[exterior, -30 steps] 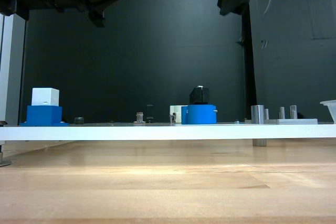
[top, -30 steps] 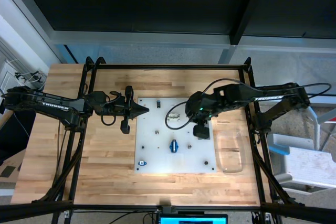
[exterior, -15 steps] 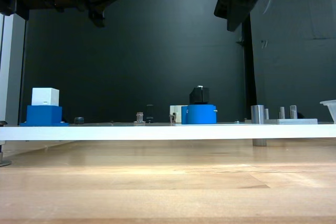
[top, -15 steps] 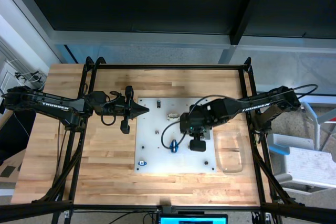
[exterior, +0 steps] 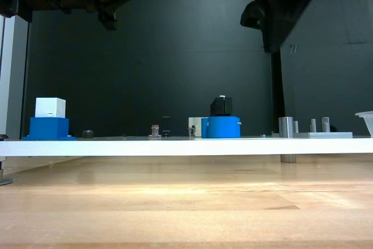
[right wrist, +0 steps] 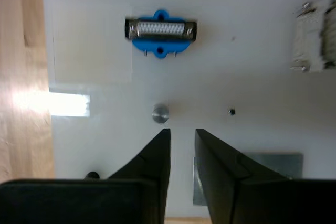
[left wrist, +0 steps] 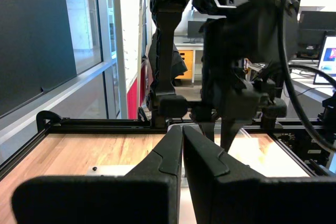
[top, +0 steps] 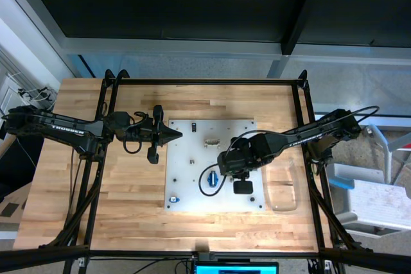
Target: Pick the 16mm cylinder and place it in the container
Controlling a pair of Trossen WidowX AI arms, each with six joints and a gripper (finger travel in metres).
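Note:
The 16mm cylinder (right wrist: 160,113) is a small pale-grey round peg standing on the white board, just ahead of my right gripper's (right wrist: 182,132) fingertips; the low view shows the cylinder (exterior: 285,126) upright to the right of the blue piece. My right gripper (top: 232,174) hangs over the board's right half, well above it (exterior: 271,45), open by a narrow gap with nothing between its fingers. The clear container (top: 281,208) lies on the wood right of the board. My left gripper (top: 175,134) is parked at the board's left edge, shut and holding nothing (left wrist: 182,129).
The white board (top: 192,184) carries a blue upright piece (top: 212,179) (right wrist: 160,31), a grey rectangular block (right wrist: 247,177), a white connector (right wrist: 315,35) and a white cube on a blue base (exterior: 49,118). A black cable loops beside the right gripper (top: 207,184).
My right gripper has swung from the board's far right toward the near side and slightly left, now over the peg area. The left arm has stayed still.

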